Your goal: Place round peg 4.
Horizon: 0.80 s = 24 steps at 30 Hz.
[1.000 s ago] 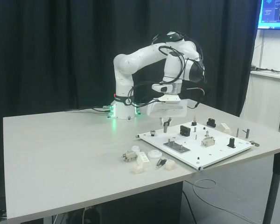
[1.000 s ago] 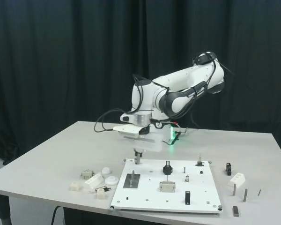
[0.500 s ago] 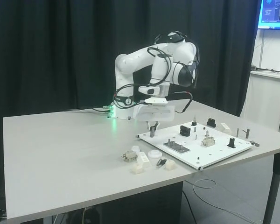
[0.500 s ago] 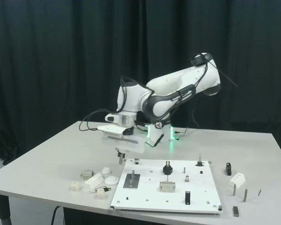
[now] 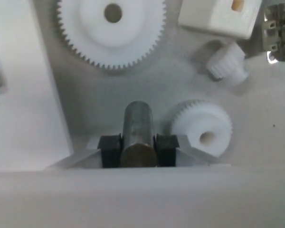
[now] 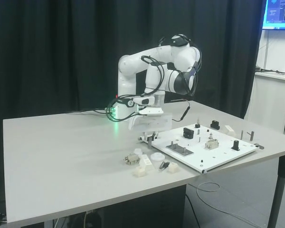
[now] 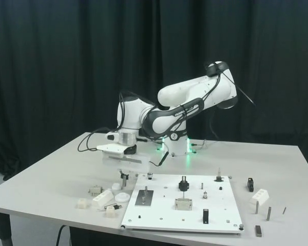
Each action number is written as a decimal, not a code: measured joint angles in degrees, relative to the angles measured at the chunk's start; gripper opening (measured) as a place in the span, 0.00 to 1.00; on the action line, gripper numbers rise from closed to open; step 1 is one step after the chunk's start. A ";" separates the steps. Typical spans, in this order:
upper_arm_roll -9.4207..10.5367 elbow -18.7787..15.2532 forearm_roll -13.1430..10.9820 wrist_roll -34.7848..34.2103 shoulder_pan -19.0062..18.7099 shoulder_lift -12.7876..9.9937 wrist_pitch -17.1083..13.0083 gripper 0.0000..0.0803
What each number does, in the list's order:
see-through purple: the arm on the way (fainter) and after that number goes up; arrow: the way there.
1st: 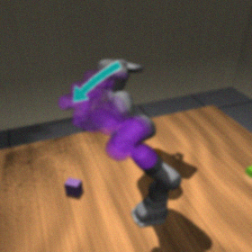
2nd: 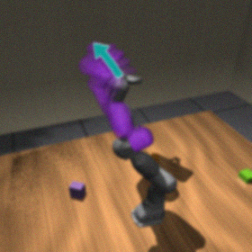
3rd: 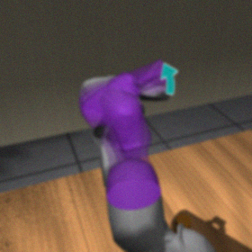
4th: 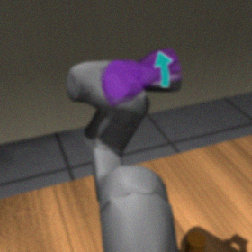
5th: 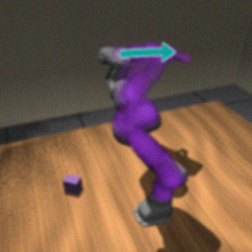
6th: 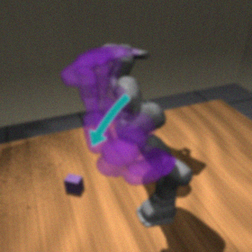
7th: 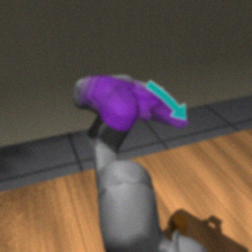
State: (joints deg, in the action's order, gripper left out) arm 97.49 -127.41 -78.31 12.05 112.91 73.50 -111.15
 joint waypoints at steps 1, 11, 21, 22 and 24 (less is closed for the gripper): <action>0.21 0.23 -0.05 0.04 0.33 0.05 0.05 0.19; 1.25 2.19 -0.06 0.05 2.62 0.63 1.38 0.19; 1.39 3.07 -0.02 0.05 3.39 0.77 1.54 0.69; 1.38 3.15 0.00 0.05 3.45 0.77 1.55 0.69; 1.33 3.30 0.06 0.05 3.54 0.77 1.59 0.69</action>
State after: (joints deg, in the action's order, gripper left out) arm 98.82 -124.11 -78.25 12.10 116.45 74.27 -109.56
